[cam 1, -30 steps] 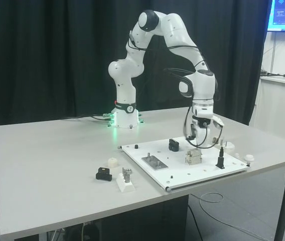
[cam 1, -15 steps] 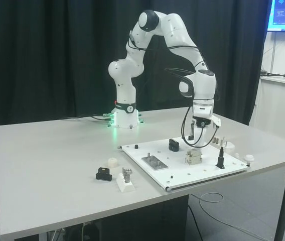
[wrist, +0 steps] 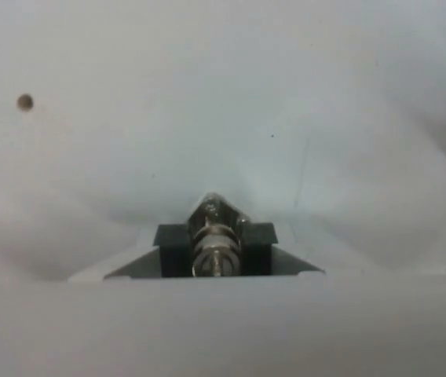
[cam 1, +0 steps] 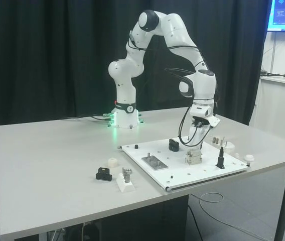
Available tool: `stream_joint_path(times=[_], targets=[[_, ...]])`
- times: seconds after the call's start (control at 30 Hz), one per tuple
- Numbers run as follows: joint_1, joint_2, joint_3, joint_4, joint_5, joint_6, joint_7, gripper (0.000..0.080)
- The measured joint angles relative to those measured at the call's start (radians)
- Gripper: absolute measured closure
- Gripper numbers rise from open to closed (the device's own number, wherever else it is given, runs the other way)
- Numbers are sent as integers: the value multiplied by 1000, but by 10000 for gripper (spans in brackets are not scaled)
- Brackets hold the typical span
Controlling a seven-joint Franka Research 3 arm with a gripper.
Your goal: Insert BNC.
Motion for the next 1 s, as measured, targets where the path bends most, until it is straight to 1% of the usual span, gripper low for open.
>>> stream_joint_path(times=[0.4,0.57,0.67,1.0], targets=[[1,0,0,-1,-1,4,197,680],[1,-1,0,-2,-8,6,296,680],[3,-1,1,-4,-20,9,363,680],[4,-3,7,-8,-80,19,572,680]])
